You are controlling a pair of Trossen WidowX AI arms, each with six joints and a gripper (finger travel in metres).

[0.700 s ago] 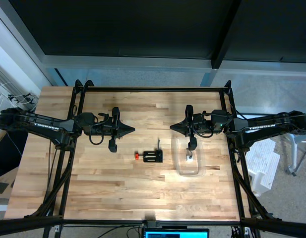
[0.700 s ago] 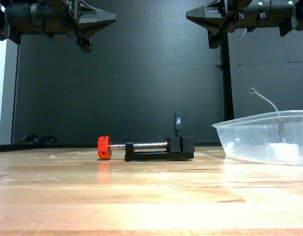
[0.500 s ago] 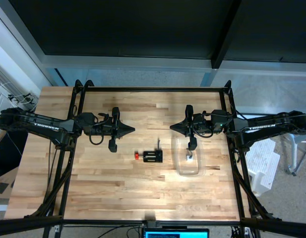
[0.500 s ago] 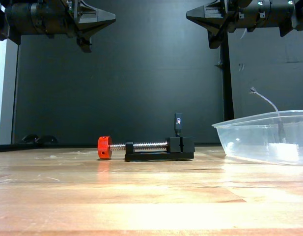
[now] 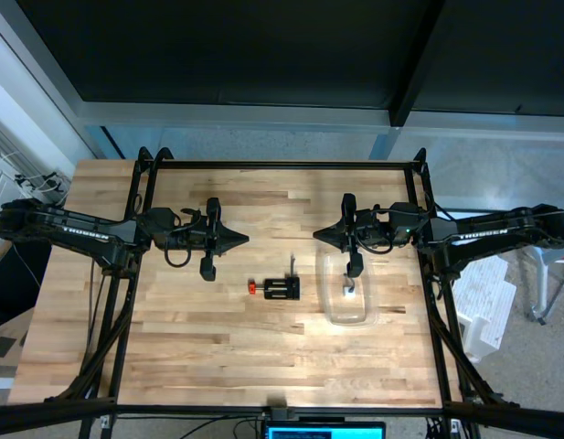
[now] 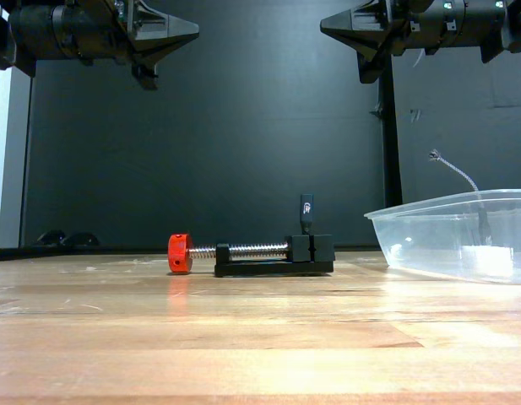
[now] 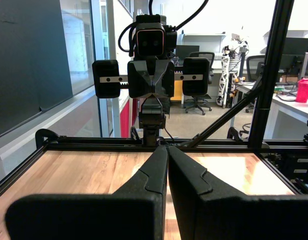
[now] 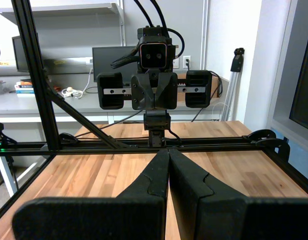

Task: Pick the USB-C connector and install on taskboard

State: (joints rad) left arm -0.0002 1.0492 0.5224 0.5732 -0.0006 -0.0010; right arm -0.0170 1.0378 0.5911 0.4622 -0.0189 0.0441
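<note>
High view, left claw (image 5: 245, 240): hung above the surface (image 5: 190, 347), left of centre, tips pointing inward, holding nothing.
High view, right claw (image 5: 316, 236): mirrored on the right, above the far end of the tray (image 5: 347, 323), likewise empty.
High view, taskboard (image 5: 282, 289): flat on the surface, between the claws and nearer the near edge; knob (image 5: 251, 288) toward the left, tray near its other end.
High view, connector (image 5: 352, 287): judged to be the small dark bit inside the tray, just beside a white piece (image 5: 348, 296); too small to be sure.
Low view, height: both claws well above taskboard and tray, open air beneath.
Low view, tray: clear walls all round the connector, a thin wire (image 6: 453, 171) arching above the rim; a reach in probably best made straight down, clear of rim and wire.
Low view, pin (image 6: 306, 211): upright on the taskboard block; worth skirting on approach.
Left wrist view, fingers (image 7: 154, 170): pressed together, only a hairline slit, nothing between.
Right wrist view, fingers (image 8: 156, 175): the same, closed on nothing.
Progress: nothing done yet; pick, carry and install all left.
Room: bare wood all round the taskboard; frame (image 5: 282, 165) rails at the surface edges, well apart from the work.
</note>
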